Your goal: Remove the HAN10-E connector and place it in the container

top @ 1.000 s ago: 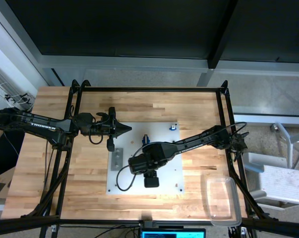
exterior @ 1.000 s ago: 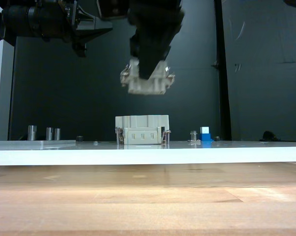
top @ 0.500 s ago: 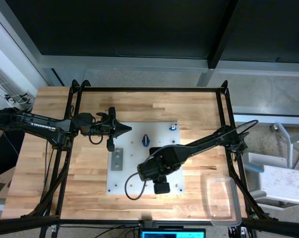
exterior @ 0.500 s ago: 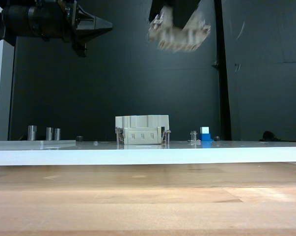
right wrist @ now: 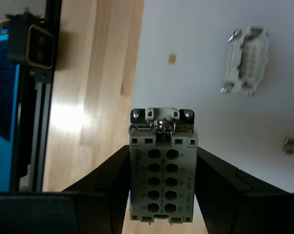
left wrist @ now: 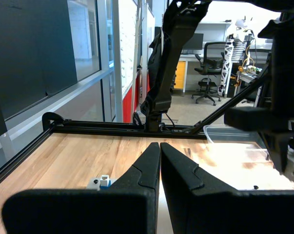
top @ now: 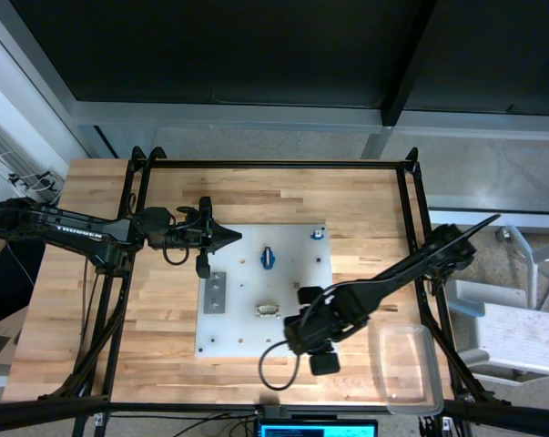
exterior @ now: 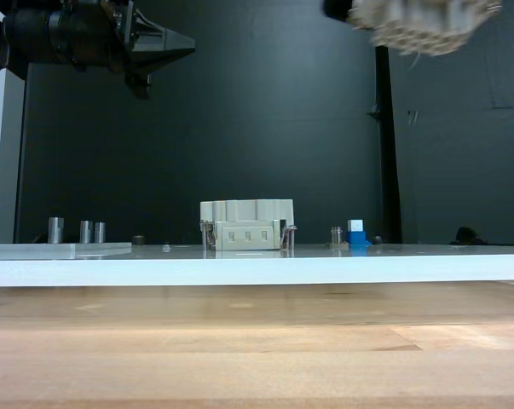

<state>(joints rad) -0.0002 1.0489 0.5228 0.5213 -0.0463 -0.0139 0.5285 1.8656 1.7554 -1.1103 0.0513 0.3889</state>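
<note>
The HAN10-E connector [right wrist: 161, 168], a beige-grey block with rows of round holes and a metal end, hangs in the air between the fingers [right wrist: 112, 178] of my right gripper [right wrist: 161, 161], which is shut on it. In the low view the connector [exterior: 418, 21] shows blurred high up. Seen from above, my right gripper [top: 310, 344] is over the near right edge of the white board [top: 292, 264] and hides the connector. The clear container [top: 381, 364] lies to its right, apart from it. My left gripper [top: 236, 237] hovers shut over the board's far left corner.
A matching beige socket [top: 268, 311] stays mounted on the board. A blue upright part [top: 268, 258] and a grey metal block with holes [top: 217, 293] also stand there. A black frame rail [top: 420, 237] runs along the table's right side, beside the container.
My right gripper has carried the connector from above the board's middle toward the near right, closer to the container, and higher in the low view. The left arm has not moved.
</note>
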